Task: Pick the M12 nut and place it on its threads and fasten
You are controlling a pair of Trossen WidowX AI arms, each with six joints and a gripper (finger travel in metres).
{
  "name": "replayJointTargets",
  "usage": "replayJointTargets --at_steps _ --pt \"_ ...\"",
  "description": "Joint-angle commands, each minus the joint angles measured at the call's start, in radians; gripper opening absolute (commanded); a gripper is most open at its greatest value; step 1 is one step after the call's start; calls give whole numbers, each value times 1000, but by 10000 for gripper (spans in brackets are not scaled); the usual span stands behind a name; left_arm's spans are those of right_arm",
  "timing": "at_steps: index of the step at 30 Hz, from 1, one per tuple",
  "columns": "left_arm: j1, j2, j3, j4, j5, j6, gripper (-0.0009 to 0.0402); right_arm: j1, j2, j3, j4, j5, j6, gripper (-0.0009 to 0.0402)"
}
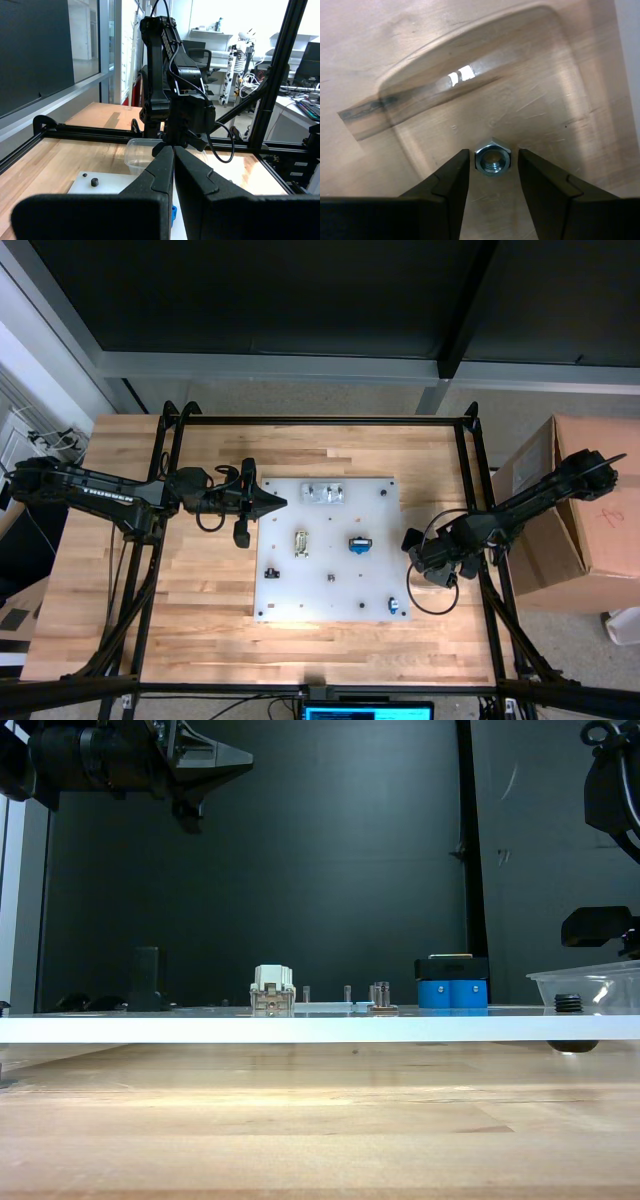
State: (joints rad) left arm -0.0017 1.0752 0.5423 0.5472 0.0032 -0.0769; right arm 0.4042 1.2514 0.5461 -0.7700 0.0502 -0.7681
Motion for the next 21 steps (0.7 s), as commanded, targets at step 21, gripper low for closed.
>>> replayJointTargets --at_steps 21 --pt "0 0 0 0 0 0 0 4 -21 139 -150 -25 3 10"
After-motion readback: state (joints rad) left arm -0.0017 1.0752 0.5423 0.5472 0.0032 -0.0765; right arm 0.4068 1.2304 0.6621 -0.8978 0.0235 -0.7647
